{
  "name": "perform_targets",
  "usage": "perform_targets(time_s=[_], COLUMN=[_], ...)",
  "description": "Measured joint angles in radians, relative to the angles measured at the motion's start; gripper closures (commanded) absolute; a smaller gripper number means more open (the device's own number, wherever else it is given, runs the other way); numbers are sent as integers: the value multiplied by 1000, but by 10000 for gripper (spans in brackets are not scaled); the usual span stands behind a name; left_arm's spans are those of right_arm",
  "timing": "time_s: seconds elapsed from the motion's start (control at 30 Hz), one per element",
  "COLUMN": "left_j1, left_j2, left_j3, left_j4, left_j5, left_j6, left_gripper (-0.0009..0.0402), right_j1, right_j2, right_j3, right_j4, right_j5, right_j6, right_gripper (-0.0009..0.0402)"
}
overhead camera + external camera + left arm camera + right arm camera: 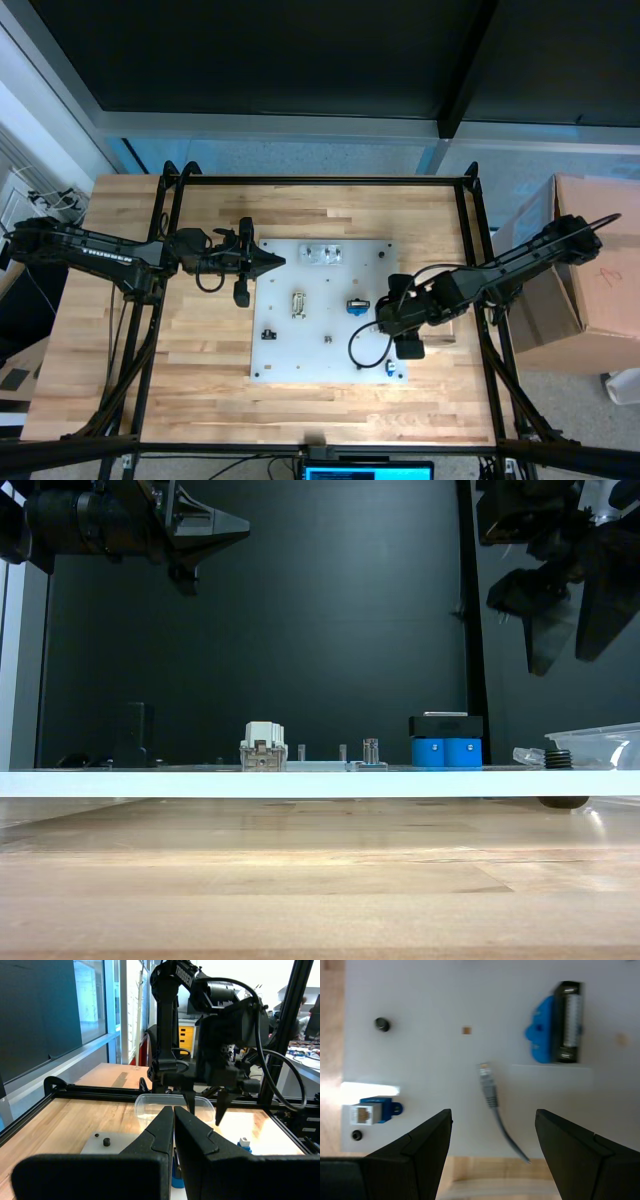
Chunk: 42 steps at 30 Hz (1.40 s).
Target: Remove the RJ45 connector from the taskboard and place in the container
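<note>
The grey RJ45 connector [487,1087] lies free on the white taskboard [300,350], its thin cable trailing toward the board's edge. It is out of the blue RJ45 socket [372,1111], which also shows in the high view [392,368]. My right gripper [495,1155] hangs open well above the connector, holding nothing, and is high in the low view [572,630]. The clear container [172,1105] stands at the board's right side [600,742], largely under the right arm. My left gripper [270,262] is shut and empty above the board's far left corner [235,525].
A blue-and-black connector block [357,306] and a grey-white connector [298,303] sit mid-board. A clear part [322,255] is at the board's far edge. A cardboard box [590,270] stands beyond the table's right side. Black frame rails surround the table.
</note>
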<state>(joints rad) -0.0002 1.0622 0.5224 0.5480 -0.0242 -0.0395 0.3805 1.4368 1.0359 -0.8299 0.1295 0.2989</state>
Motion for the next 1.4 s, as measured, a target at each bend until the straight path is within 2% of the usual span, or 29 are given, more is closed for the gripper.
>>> perform_targets(time_s=[0.07, 0.17, 0.63, 1.07, 1.23, 1.4], left_j1=[0, 0, 0, 0, 0, 0], left_j2=[0, 0, 0, 0, 0, 0], left_j3=[0, 0, 0, 0, 0, 0], left_j4=[0, 0, 0, 0, 0, 0], left_j5=[0, 0, 0, 0, 0, 0], left_j6=[0, 0, 0, 0, 0, 0], left_gripper=[393, 393, 393, 393, 393, 393], right_j1=[-10, -25, -39, -45, -48, -53], right_j2=[24, 59, 181, 230, 240, 242], right_j3=[0, 0, 0, 0, 0, 1], right_j4=[12, 19, 100, 128, 135, 139], right_j5=[-29, -43, -47, -46, -53, -57], right_j6=[-18, -45, -100, -116, -126, -130], right_gripper=[162, 162, 162, 164, 189, 232])
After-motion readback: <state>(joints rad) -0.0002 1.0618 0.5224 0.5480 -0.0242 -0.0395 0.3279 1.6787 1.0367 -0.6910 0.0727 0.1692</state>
